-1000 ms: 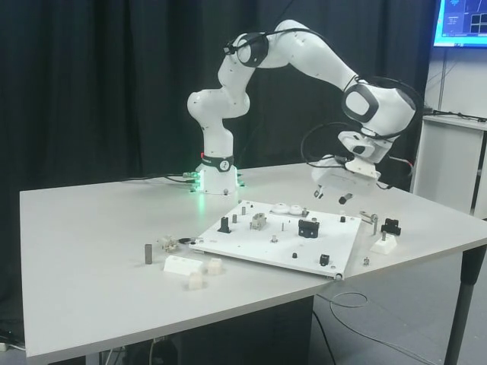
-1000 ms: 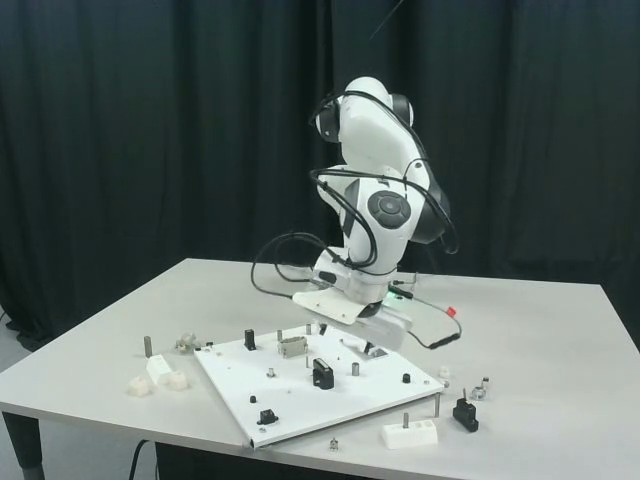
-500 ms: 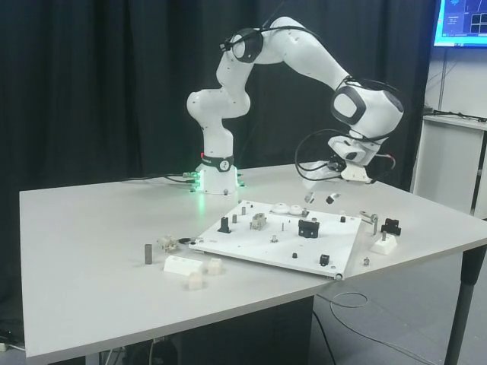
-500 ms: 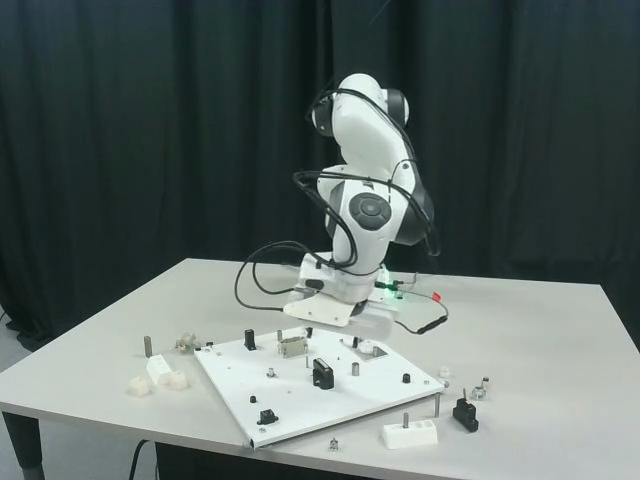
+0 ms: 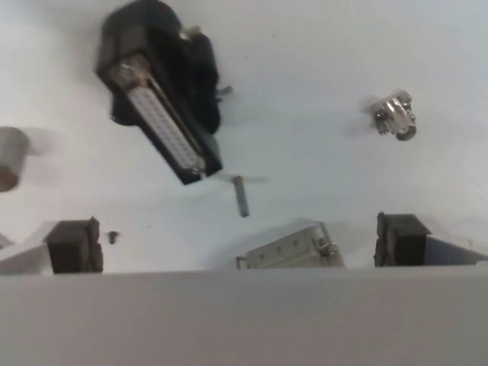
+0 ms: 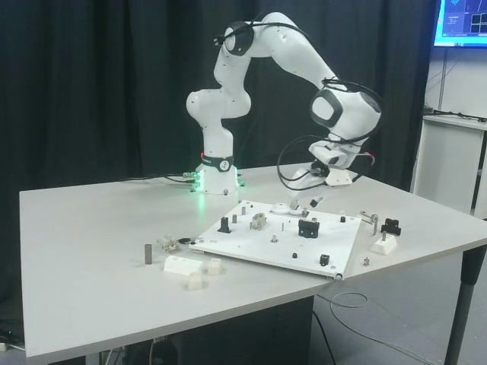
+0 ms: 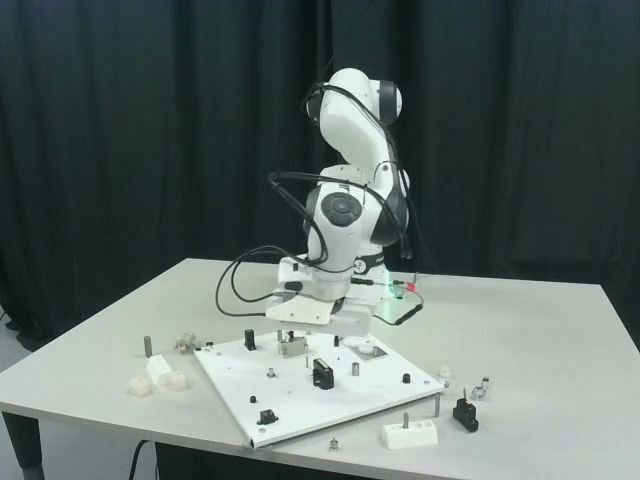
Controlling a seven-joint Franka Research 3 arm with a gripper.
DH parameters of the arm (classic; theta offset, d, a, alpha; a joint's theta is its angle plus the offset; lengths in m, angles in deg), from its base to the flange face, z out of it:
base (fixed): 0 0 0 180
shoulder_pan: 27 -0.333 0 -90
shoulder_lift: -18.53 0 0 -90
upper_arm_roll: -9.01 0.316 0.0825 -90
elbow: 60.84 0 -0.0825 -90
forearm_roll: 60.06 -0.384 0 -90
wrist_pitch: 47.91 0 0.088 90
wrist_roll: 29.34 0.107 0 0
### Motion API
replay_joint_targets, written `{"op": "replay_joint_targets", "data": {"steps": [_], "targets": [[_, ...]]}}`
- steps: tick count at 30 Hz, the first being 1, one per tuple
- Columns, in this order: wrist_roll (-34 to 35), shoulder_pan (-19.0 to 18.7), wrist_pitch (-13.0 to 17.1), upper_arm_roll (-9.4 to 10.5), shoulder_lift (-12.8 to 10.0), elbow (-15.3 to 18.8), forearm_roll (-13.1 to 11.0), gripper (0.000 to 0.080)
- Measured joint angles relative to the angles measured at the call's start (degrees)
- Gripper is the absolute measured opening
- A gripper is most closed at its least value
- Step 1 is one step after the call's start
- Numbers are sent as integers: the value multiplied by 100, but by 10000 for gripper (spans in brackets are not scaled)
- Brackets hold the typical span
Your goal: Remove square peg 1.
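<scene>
White gripper [image 6: 311, 202] hangs low over the far side of the white board [image 6: 251, 247]; I cannot tell how its fingers stand. My wrist view looks down on a black multi-pin connector [image 5: 162, 126] on the board. I cannot pick out square peg 1 among the small parts. The board lies on the grey bench [image 6: 84, 228].

We see a grey table [image 6: 91, 228] with a white board [image 6: 251, 245] on it. A black plug [image 5: 162, 126] sits on the board. Left of the board lie small white blocks [image 6: 194, 270] and a grey post [image 6: 146, 253]. Right of it sits a black clip [image 6: 391, 226]. A black curtain [image 6: 99, 84] hangs far behind.
</scene>
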Motion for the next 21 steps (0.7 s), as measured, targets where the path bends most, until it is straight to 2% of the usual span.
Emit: {"op": "replay_joint_targets", "data": {"steps": [14,21], "targets": [[-296,262,1177,-183,502,1178,-35,800],[-308,322,1778,-239,725,1703,-181,800]]}}
